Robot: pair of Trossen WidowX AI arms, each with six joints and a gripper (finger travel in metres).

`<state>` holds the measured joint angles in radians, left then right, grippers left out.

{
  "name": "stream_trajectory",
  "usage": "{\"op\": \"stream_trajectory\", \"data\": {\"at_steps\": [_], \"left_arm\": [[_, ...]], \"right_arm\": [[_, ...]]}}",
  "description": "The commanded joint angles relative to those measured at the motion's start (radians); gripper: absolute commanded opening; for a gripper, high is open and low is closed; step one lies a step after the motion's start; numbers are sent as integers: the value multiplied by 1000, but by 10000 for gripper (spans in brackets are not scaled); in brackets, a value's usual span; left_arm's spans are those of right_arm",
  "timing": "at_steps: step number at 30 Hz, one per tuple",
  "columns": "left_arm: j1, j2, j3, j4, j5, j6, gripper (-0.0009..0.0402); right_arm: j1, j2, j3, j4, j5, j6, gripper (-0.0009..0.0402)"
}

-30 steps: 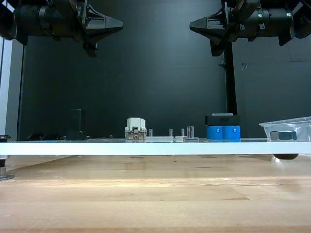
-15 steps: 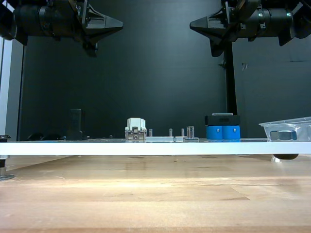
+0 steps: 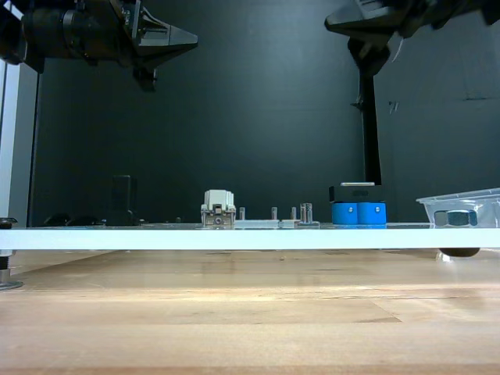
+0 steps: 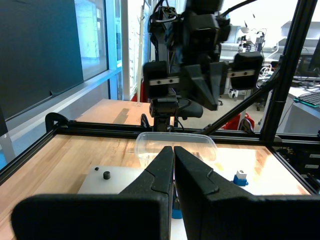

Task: Unfasten the M12 nut and place it in the container

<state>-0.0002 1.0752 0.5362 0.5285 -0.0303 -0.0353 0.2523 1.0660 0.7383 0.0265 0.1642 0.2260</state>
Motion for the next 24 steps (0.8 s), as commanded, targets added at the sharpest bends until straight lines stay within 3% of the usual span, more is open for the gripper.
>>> {"op": "stream_trajectory", "data": {"at_steps": [1, 5, 13, 20, 24], "left_arm": [[0, 0, 0, 0, 0, 0, 0], [0, 0, 0, 0, 0, 0, 0], [0, 0, 0, 0, 0, 0, 0], [0, 0, 0, 0, 0, 0, 0], [0, 0, 0, 0, 0, 0, 0]], "right_arm": [[68, 27, 50, -90, 81, 66, 0], [126, 95, 121, -219, 132, 166, 0], [183, 272, 320, -494, 122, 390, 0], [202, 439, 520, -734, -27, 547, 0], [211, 540, 647, -889, -84, 581, 0]]}}
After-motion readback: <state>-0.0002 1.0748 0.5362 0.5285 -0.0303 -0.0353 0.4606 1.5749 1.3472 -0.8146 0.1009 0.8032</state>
